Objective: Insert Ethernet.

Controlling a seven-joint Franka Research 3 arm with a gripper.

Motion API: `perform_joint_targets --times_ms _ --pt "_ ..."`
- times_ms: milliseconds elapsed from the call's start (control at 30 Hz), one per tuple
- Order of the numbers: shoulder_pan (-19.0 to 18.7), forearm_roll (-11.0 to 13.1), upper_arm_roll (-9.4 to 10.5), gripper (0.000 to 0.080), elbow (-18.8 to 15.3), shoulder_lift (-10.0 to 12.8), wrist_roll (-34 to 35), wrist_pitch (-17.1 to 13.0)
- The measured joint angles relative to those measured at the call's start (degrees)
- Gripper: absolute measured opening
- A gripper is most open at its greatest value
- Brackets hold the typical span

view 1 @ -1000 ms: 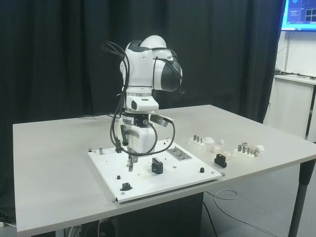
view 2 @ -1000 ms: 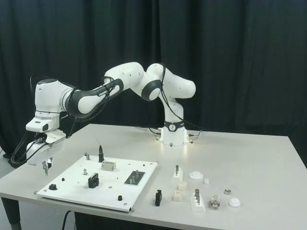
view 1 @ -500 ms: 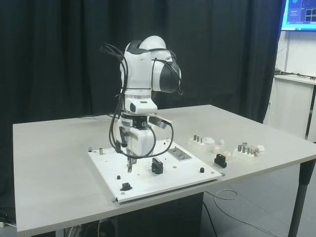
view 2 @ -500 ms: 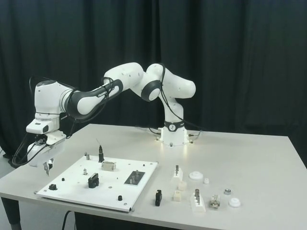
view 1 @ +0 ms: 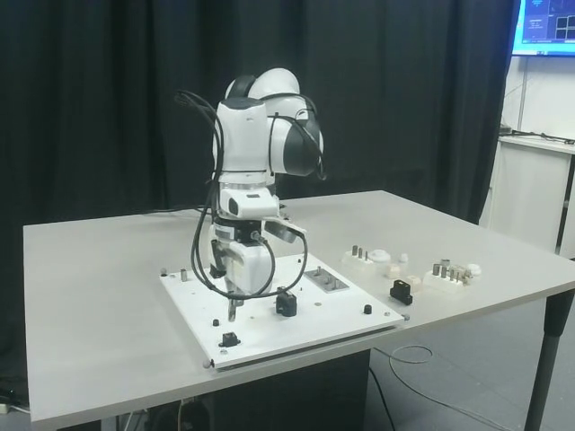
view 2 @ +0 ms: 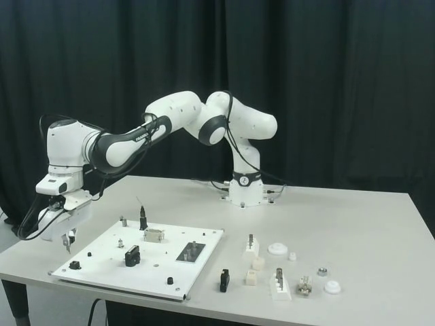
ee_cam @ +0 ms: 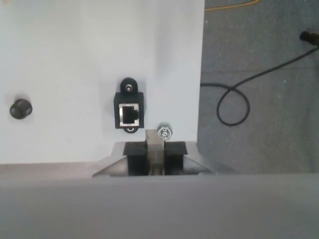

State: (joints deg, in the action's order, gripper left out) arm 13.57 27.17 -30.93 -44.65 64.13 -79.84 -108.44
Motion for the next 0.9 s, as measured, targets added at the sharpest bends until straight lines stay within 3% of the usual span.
perform_joint_targets --times_ms 900 --pt "0.61 0.06 0.61 0.0064 -0.21 1.02 -1.02 -0.05"
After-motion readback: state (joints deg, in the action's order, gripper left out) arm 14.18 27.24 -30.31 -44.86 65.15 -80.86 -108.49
